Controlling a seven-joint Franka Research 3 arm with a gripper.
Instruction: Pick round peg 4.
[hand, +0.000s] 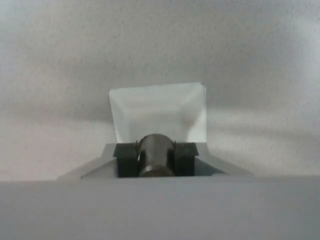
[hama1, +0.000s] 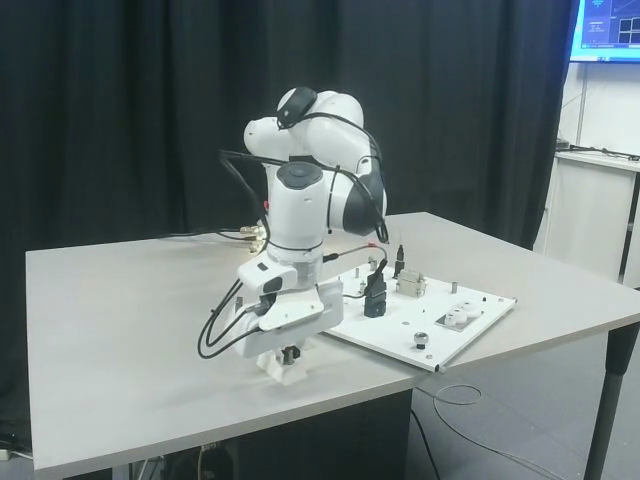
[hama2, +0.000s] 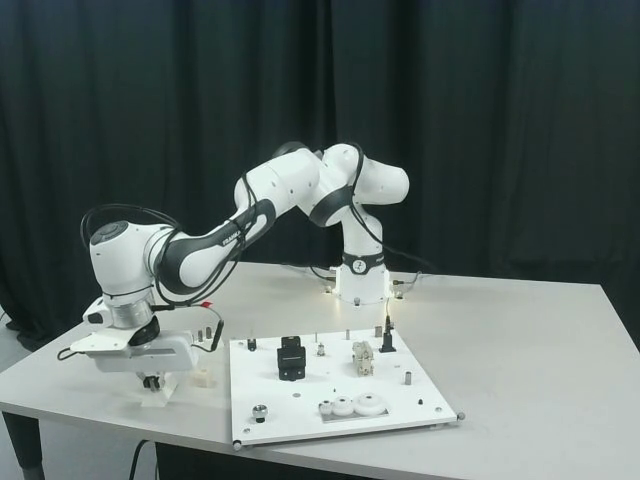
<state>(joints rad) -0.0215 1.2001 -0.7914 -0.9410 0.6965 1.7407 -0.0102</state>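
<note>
so the hand (hama2: 152, 380) sits low over a small block (hama2: 160, 397) near the table (hama2: 520, 340) front edge, just beside the board (hama2: 340, 390) of parts, with the arm's base (hama2: 362, 285) further back behind that board

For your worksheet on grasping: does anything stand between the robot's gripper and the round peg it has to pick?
Nothing visible does. The wrist view shows the peg already between the gripper's black fingers, above the small white holder on the grey table.

The first room view is looking from off a front corner of the table (hama1: 120, 330), fairly near. The second is facing the arm (hama2: 250, 215) across the long front edge, farther back. The wrist camera is hanging close above the tabletop. Both room views are sharing the white board (hama2: 340, 395).
</note>
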